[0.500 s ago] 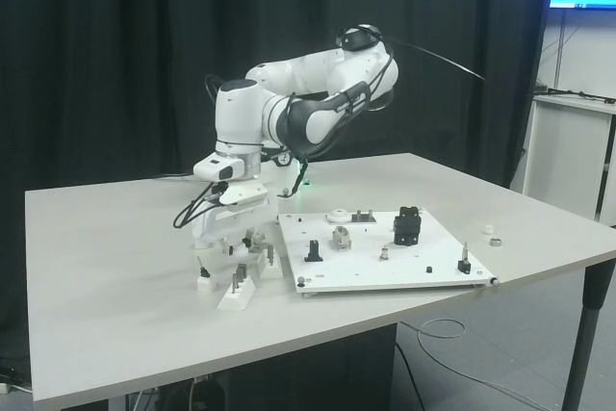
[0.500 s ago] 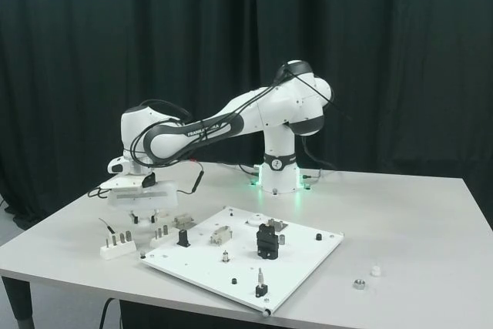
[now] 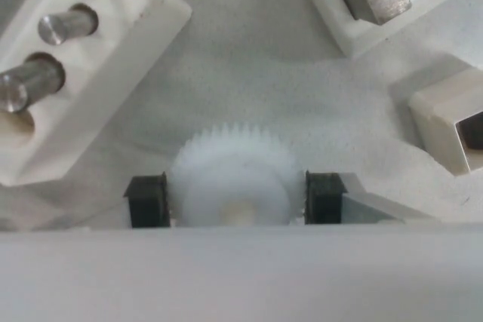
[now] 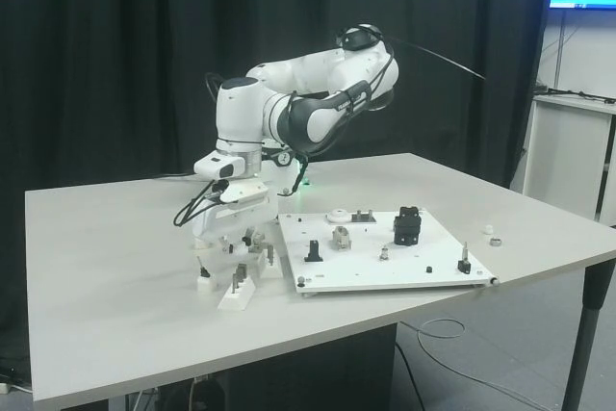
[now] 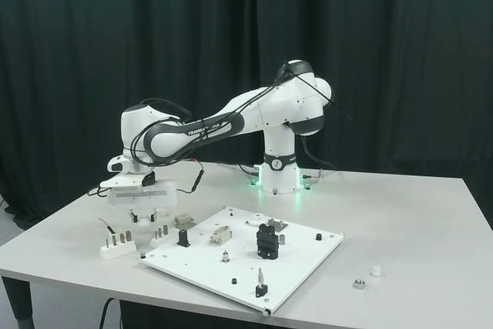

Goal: Insert medium gear.

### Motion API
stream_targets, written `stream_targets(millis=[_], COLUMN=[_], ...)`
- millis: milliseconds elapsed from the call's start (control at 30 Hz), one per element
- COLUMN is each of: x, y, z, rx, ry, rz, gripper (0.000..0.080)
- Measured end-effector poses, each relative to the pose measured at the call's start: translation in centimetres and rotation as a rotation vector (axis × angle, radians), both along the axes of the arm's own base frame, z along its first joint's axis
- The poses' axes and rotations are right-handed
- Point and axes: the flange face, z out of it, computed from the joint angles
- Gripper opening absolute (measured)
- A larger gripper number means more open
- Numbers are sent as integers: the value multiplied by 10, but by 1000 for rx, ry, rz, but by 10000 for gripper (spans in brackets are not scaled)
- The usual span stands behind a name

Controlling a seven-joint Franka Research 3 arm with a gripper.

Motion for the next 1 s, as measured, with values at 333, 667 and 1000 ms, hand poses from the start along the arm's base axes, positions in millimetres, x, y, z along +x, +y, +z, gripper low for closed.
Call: stream_targets(millis=[333,667,1000], x=[0,2,3], y=[0,1,2], z=[2,5,6], rx=[-3,-11,-14], ry=[1,6,7], rz=[2,8,13], gripper=[393,393,393])
